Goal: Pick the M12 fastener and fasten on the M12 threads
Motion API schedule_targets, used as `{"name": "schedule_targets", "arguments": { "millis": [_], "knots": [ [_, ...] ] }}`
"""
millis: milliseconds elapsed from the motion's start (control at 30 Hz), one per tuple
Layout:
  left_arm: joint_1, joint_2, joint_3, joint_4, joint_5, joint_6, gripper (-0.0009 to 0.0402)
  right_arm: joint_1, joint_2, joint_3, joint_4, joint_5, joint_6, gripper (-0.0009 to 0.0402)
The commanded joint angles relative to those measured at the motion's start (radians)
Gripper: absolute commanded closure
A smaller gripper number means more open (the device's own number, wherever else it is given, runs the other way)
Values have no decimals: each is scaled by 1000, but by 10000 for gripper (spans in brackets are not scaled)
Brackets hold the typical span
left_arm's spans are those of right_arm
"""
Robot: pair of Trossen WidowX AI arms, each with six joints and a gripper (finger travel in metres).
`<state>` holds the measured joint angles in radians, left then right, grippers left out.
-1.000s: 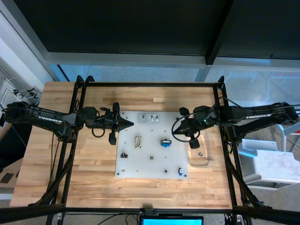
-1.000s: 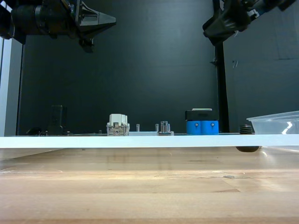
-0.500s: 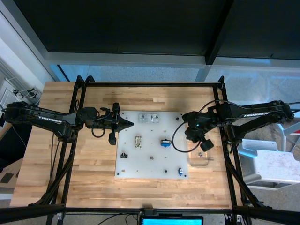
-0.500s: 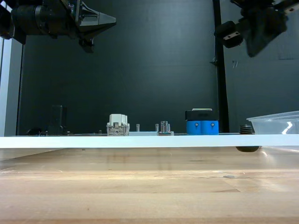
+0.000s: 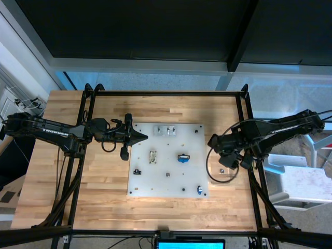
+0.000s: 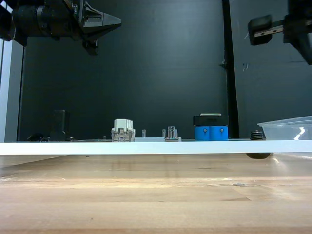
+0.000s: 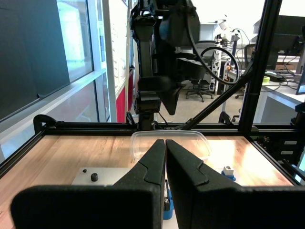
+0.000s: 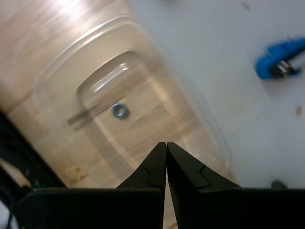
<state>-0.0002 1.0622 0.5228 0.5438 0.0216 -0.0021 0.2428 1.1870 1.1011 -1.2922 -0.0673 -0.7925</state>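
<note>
The M12 fastener, a small silver nut (image 8: 120, 110), lies on the floor of the clear tray (image 8: 62, 86); the high view shows the nut (image 5: 221, 170) there too. My right gripper (image 8: 166, 144) hangs high above the tray, pointing down, its fingers shut and empty, well clear of the nut. From above, the right gripper (image 5: 229, 160) sits over the tray's far end. The black ribbed stud (image 6: 256, 134) stands bare on the white board (image 5: 155, 181) near its near right edge. My left gripper (image 7: 165, 141) is shut and empty, raised at the board's far left edge (image 5: 140, 137).
The board carries a blue-and-black part (image 5: 182, 157), a grey connector (image 5: 153, 156), a silver post (image 5: 167, 175) and small fittings at its far edge (image 5: 166, 129). The black frame (image 5: 166, 94) rings the table. The tray (image 5: 222, 179) lies just right of the board.
My right arm has swung right and toward the near side, from over the board's right part to above the tray, and now points down. The left arm has not moved.
</note>
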Motion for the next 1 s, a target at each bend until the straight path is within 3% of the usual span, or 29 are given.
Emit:
{"name": "schedule_targets", "arguments": {
  "millis": [33, 167, 400, 533, 633, 1000],
  "knots": [
    [0, 0, 0, 0, 0, 0, 393, 36, 0, -10, -6, 25, -28, 393],
    [0, 0, 0, 0, 0, 0, 393, 83, 0, -32, -6, 47, -71, 393],
    [0, 0, 0, 0, 0, 0, 393, 132, 17, -82, -9, 50, -138, 381],
    [0, 0, 0, 0, 0, 0, 393, 164, 41, -101, -3, 58, -149, 357],
    [0, 0, 0, 0, 0, 0, 393, 194, 61, -109, 3, 85, -179, 332],
    [0, 0, 0, 0, 0, 0, 393, 209, 66, -158, 76, 85, -193, 238]
  ]
}}
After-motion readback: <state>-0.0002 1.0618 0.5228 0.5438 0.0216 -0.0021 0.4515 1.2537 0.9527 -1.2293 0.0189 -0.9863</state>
